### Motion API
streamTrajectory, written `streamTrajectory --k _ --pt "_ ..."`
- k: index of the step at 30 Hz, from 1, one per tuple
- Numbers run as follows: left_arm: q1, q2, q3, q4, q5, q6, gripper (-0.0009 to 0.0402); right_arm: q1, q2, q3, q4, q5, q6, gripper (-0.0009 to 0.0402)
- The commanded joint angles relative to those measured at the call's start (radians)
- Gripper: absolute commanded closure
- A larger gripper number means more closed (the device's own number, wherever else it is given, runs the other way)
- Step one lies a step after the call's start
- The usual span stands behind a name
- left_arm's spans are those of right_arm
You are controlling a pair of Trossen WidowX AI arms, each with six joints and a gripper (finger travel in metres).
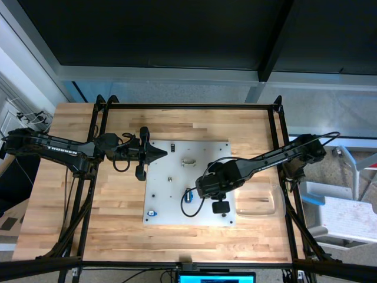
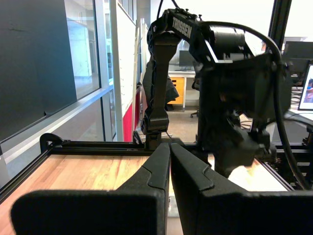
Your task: Pick the 16mm cylinder and place it in the container
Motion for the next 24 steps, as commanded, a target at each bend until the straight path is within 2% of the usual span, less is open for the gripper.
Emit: streamTrajectory --k 1,9,24 --pt "0.000 0.001 0.000 0.000 0.000 0.000 0.0393 0.000 -0.034 -0.002 -0.025 0.001 0.013 0.0352" --pt "0.000 0.000 0.000 0.000 0.000 0.000 0.0393 0.001 -0.123 -0.052 -0.045 0.008 0.049 0.0352" --pt "0.000 0.000 0.000 0.000 0.000 0.000 0.0393 0.035 -0.346 -0.279 -0.012 0.008 0.267 0.0352"
